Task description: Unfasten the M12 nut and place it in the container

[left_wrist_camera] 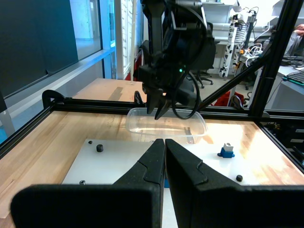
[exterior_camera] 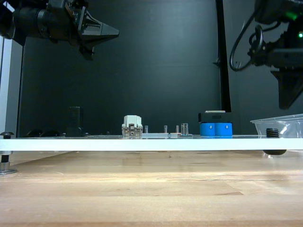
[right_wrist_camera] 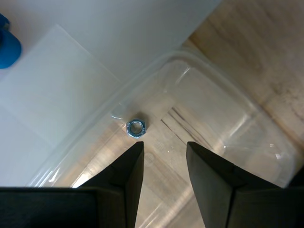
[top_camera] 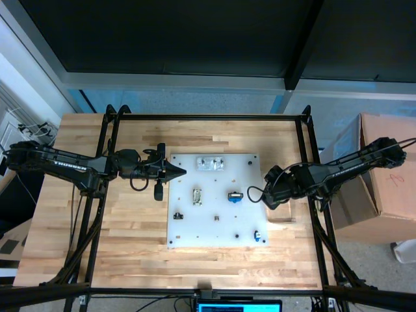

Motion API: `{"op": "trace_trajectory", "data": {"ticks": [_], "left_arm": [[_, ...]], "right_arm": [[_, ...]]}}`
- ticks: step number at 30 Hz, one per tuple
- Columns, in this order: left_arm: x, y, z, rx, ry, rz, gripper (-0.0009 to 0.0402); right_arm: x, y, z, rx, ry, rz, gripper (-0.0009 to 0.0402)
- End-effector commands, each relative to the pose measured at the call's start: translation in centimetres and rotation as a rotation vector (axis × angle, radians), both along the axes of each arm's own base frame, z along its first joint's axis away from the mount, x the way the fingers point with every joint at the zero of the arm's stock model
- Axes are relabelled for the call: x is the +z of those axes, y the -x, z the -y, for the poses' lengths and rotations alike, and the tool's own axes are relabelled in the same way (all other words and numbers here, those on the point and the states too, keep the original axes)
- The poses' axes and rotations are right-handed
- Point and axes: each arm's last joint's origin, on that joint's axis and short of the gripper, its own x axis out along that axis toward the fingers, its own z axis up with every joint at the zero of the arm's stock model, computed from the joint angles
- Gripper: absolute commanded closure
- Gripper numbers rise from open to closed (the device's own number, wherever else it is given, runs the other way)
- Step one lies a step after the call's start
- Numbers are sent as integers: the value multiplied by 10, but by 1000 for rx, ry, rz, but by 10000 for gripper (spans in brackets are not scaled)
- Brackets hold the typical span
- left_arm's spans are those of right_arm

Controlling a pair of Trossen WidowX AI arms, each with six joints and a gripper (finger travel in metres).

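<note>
1 nut [right_wrist_camera: 136, 128] lay free in 1 container [right_wrist_camera: 223, 85] on the tabletop [top_camera: 130, 247], below the right gripper [right_wrist_camera: 164, 161], jaws apart; the left gripper [left_wrist_camera: 165, 147], jaws together, hung over the board's [top_camera: 195, 227] left edge.

Small silver hex nut [right_wrist_camera: 136, 128] lying flat, bore up, free on floor of clear plastic container [right_wrist_camera: 228, 95] beside the board's right edge, right of centre in high view, off short black ribbed stud [exterior_camera: 271, 133] standing bare at lower right of low view.

a wooden table [top_camera: 78, 247] before a dark wall [top_camera: 162, 32], a cardboard box [top_camera: 383, 188] at its right side.
</note>
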Motion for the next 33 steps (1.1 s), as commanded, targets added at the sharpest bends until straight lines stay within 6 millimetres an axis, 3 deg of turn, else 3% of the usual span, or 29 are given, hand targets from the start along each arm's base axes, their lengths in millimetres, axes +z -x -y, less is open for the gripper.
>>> {"op": "trace_trajectory", "data": {"ticks": [1, 11, 25, 33], "left_arm": [[0, 0, 0, 0, 0, 0, 393], [0, 0, 0, 0, 0, 0, 393], [0, 0, 0, 0, 0, 0, 393], [0, 0, 0, 0, 0, 0, 393]], "right_arm": [[11, -2, 0, 7, 11, 12, 247], [11, -1, 0, 6, 25, -1, 211], [10, 0, 0, 5, 19, -6, 208], [-12, -9, -2, -1, -37, -15, 208]]}}
